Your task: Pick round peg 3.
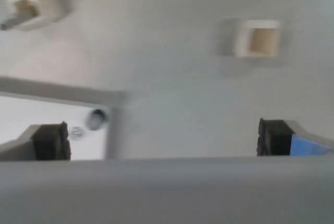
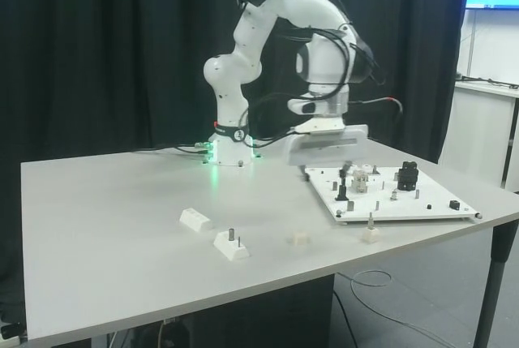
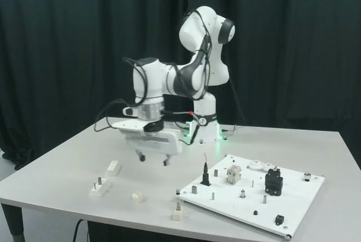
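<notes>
Wrist view: claw (image 1: 162, 138) spread wide, nothing between fingertips; small white holder block (image 1: 257, 38) on grey desk (image 1: 172, 78), board corner (image 1: 52, 125) at one side.

First room view: claw (image 2: 350, 171) hangs over white board (image 2: 405, 202); can't tell which peg is no. 3.

Second room view: claw (image 3: 153, 158) above desk, approx 9 o'clock of board.

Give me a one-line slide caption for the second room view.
Franka arm's open hand hovers above the grey table, between small white holders and the white assembly board.
</notes>
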`<state>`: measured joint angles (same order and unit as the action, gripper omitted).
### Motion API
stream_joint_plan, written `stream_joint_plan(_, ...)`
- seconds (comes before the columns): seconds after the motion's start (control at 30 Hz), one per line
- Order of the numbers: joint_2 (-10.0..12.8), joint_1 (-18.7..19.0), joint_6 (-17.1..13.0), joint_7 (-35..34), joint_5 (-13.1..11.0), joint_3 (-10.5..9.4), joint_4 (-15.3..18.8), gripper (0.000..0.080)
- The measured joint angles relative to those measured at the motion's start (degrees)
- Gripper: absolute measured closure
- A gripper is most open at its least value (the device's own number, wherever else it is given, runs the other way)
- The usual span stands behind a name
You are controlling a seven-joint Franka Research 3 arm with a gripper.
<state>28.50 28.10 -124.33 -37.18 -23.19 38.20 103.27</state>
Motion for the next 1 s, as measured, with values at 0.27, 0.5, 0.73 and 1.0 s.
stream_joint_plan(0.27, -0.01, -4.65, 0.47, 7.56, 1.29, 0.33, 0.65, 0.0003)
stream_joint_plan(0.5, -0.04, -9.05, 0.46, 14.76, 1.30, 0.31, 2.04, 0.0003)
stream_joint_plan(0.73, -0.04, -13.04, -0.95, 19.81, 1.16, 0.10, 3.79, 0.0003)
stream_joint_plan(1.0, 0.01, -16.68, -7.04, 23.64, 0.84, -1.38, 6.54, 0.0003)
